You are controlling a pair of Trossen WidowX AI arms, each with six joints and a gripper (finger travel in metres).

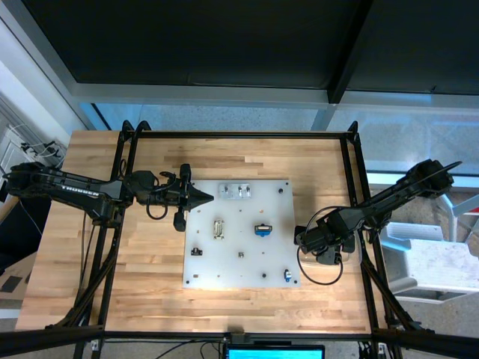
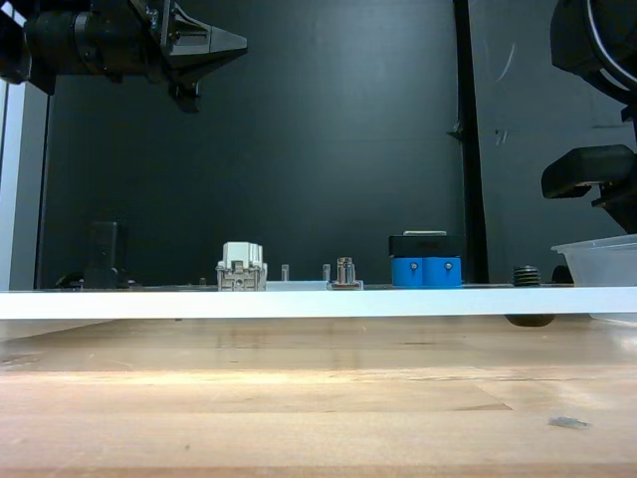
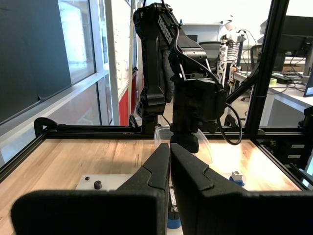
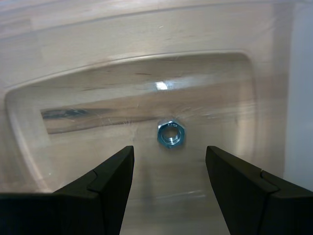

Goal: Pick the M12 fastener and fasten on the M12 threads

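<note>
Wooden table [image 1: 150, 299], dark-walled room. One white board [image 1: 224, 278]. One nut [image 4: 170, 133] lies in one clear tray [image 4: 88, 142] beneath the spread right gripper [image 4: 168, 156], centre right of the high view. The left gripper [image 1: 208, 199], fingers pressed together, is centre left.

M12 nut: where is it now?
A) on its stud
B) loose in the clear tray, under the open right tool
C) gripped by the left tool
B: the right wrist view shows the nut lying in the clear tray before the open right tool; the left tool hangs shut over the board at its left edge.
</note>
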